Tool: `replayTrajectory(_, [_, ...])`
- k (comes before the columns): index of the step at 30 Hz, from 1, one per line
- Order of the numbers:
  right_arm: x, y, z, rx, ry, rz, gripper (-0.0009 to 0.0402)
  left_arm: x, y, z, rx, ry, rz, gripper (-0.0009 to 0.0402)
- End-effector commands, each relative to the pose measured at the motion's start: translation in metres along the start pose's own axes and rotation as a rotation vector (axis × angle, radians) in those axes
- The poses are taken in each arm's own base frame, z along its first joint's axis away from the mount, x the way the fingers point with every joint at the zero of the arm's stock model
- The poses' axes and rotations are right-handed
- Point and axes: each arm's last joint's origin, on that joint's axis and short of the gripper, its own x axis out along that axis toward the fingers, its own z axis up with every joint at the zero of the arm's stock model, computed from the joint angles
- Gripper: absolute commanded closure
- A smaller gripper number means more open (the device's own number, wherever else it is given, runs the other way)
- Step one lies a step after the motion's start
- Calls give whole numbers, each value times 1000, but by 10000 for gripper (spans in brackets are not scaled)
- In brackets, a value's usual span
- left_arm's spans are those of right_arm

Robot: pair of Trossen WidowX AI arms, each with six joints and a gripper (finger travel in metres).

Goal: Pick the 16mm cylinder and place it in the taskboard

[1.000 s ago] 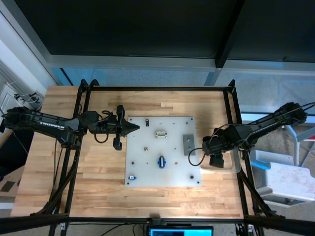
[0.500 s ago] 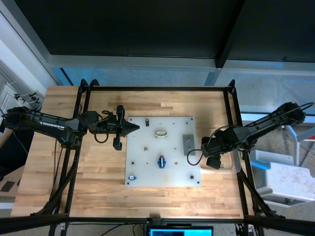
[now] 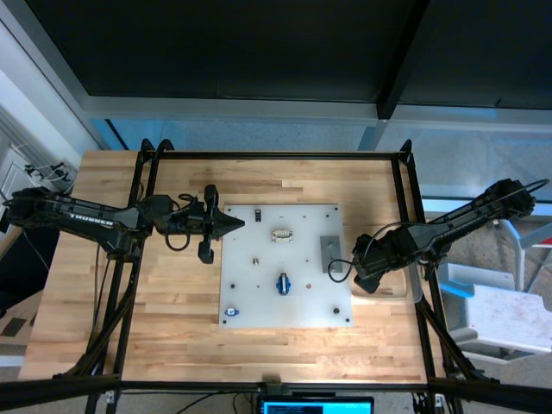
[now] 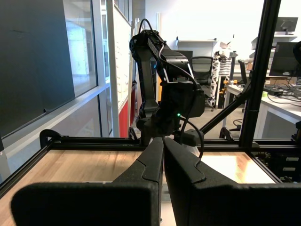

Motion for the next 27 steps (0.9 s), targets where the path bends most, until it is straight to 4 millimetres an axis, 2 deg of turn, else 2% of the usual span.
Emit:
replayTrajectory(1, [2,1,-1,37,-4,8,224,0,0,0,0,0,0,393])
replayTrajectory(27, [29,-3,-7,75,-4,10,229,0,0,0,0,0,0,393])
